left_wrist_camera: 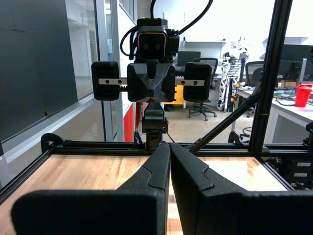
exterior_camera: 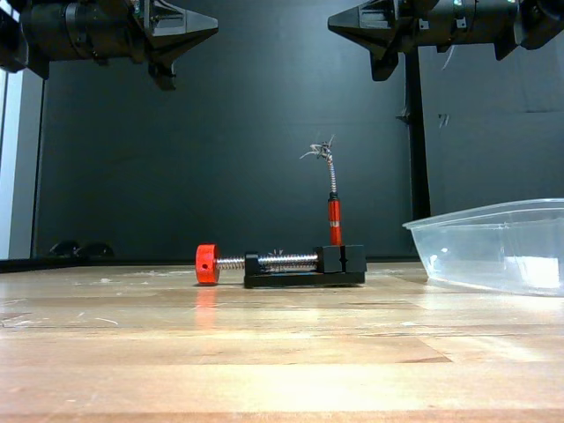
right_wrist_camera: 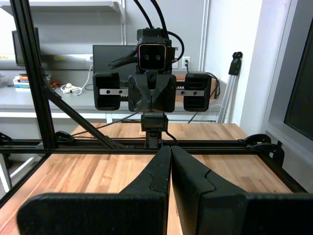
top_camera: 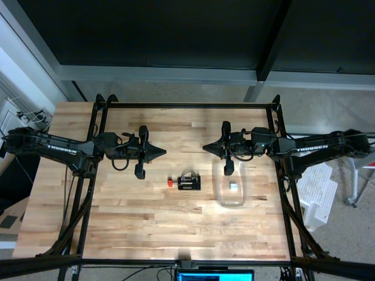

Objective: Remove the RCA connector from the receptacle and place in the container

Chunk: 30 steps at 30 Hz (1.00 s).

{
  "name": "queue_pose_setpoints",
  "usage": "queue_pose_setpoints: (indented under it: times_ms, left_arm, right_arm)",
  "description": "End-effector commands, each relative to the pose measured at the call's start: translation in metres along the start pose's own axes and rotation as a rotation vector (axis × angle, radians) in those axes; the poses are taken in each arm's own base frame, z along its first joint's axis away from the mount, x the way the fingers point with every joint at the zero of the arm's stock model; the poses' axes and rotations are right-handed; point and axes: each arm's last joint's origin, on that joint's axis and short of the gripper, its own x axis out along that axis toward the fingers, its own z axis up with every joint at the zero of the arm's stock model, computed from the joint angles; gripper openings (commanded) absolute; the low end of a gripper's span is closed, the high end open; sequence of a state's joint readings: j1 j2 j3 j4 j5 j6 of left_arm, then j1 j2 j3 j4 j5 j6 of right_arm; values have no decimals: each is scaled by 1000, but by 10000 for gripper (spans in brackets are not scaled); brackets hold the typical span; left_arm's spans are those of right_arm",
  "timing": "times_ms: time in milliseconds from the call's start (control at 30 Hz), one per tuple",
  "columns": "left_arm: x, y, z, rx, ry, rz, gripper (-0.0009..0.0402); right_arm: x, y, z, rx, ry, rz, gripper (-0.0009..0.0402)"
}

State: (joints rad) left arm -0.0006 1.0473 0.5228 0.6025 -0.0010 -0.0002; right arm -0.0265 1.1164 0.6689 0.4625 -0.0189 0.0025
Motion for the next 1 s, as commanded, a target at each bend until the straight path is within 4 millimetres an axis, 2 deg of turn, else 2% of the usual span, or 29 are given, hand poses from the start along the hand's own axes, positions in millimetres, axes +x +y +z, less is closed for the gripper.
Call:
queue_pose_setpoints:
  times_ms: [33, 567, 700, 767, 1000]
  left_arm:
    - [0, 0, 0, 0, -1, 0, 0]
    - [0, 0, 0, 0, 0, 0, 0]
    - [0, 0, 0, 0, 0, 0, 0]
    - [0, 0, 0, 0, 0, 0, 0]
    - [0, 0, 0, 0, 0, 0, 0]
  right_arm:
    - [0, 0, 0, 0, 0, 0, 0]
    - [0, 0, 0, 0, -1, 1, 0]
    - [0, 2, 0, 21, 8, 48, 0]
    - [1, 2, 2, 40, 61, 55, 0]
    - [8, 13, -2, 81, 430, 54, 0]
